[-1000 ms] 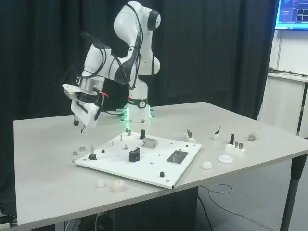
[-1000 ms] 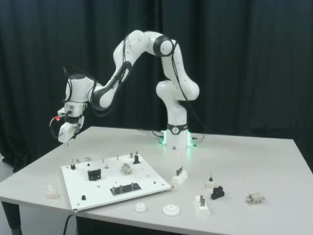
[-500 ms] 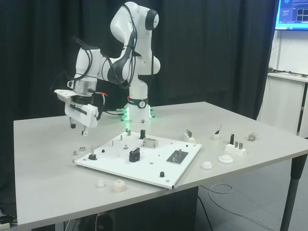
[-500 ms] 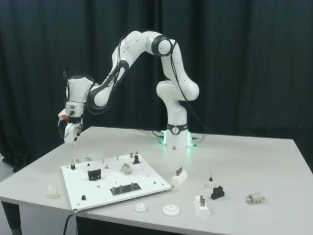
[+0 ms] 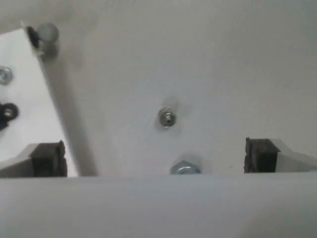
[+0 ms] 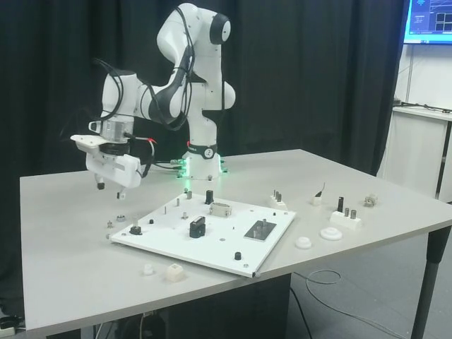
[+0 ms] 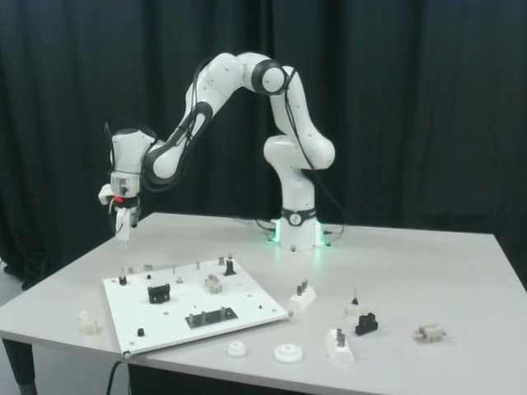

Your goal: Pick BNC.

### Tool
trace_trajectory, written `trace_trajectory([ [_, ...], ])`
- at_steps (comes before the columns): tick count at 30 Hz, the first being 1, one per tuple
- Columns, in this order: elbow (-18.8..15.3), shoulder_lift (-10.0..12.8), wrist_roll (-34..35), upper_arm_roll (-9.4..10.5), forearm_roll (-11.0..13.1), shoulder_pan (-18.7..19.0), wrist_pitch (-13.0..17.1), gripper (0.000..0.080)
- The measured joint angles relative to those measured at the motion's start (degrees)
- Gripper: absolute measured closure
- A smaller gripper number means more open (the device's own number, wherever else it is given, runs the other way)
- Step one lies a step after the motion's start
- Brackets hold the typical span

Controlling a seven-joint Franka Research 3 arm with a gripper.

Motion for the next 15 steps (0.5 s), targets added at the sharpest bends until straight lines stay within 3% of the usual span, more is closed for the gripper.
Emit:
trace_trajectory([
  [7,0.0,0.79,-7.35,0.0,1.18,-2.02,0.0,0.0003],
  [15,0.05,1.75,-15.38,0.01,6.19,-3.46,0.05,0.0003],
])
